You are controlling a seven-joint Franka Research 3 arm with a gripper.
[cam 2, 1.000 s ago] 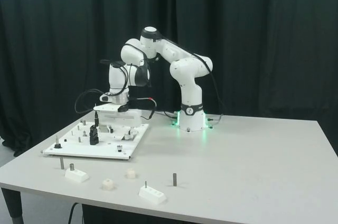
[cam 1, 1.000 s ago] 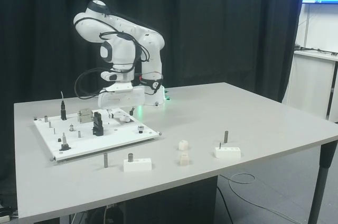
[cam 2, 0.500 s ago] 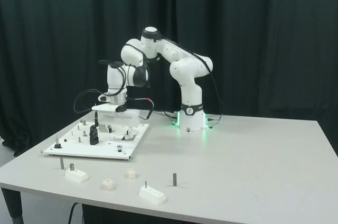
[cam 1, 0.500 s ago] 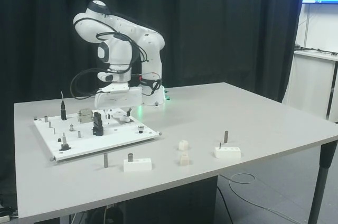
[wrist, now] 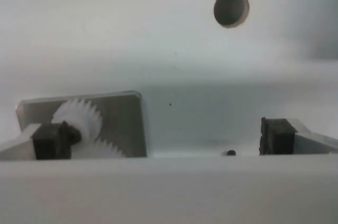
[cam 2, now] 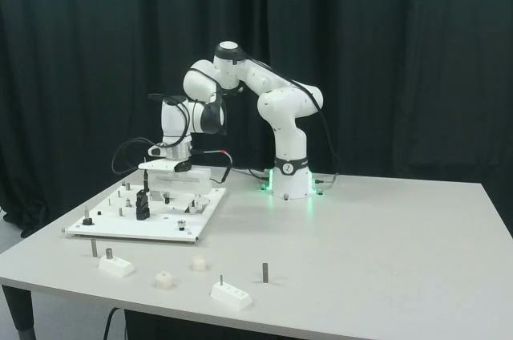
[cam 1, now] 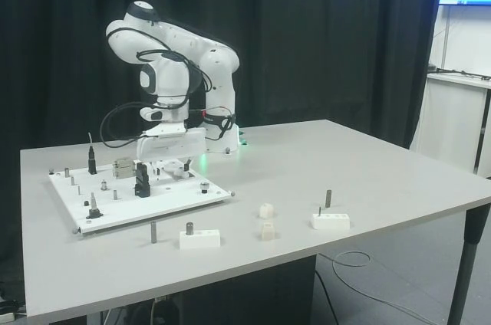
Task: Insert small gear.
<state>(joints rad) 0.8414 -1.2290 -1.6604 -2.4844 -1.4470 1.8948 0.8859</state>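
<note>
In the wrist view the two black finger pads of the claw [wrist: 156, 140] stand spread wide, and nothing is pinched between them. The left-hand pad [wrist: 52, 140] sits right over the small white toothed gear [wrist: 79, 118], which rests on a grey rectangular mounting plate [wrist: 124, 121] and appears to mesh with a second white gear [wrist: 103, 150] partly hidden below it. Judged from this, the small gear is already on its post and the claw has let go. Further right lies bare white assembly board [wrist: 185, 65] with a round dark hole [wrist: 231, 8], and a small dark stud [wrist: 230, 153] just beside the right-hand pad [wrist: 275, 136]. In the room views the white arm [cam 1: 173, 80] holds the claw low over the white board [cam 1: 169, 198] on the grey tabletop [cam 1: 345, 172]. The risks: a pad so near the gear could snag its teeth on lift-off and drag it off the post; a sideways move could strike the black fixtures [cam 1: 142, 179] nearby; whether the gear is fully seated cannot be told.
</note>
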